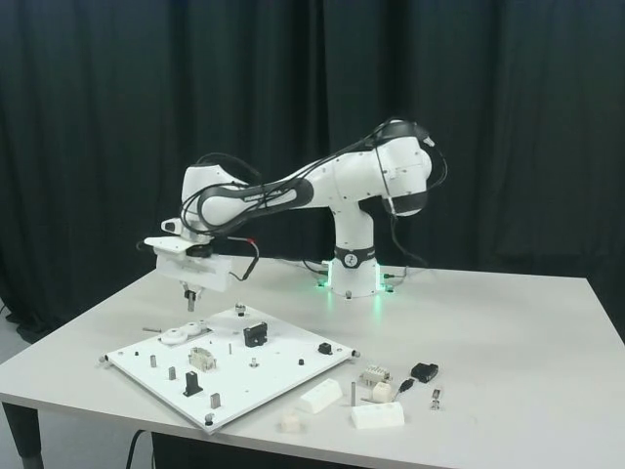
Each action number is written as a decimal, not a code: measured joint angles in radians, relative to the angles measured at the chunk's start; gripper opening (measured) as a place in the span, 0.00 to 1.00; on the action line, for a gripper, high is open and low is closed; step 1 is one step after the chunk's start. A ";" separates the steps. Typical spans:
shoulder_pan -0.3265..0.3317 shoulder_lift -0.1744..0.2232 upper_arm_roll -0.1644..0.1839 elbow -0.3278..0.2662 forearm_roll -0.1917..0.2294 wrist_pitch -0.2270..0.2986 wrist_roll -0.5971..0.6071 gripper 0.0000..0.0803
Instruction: Place round peg 4.
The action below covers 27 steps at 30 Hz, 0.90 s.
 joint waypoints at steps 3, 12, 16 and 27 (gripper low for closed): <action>-0.036 0.001 0.021 0.017 0.018 -0.001 -0.018 0.18; -0.140 0.002 0.078 0.082 0.033 -0.007 -0.045 0.18; -0.178 0.002 0.093 0.110 0.033 -0.017 -0.050 0.18; -0.254 0.002 0.117 0.172 0.025 -0.047 -0.054 0.18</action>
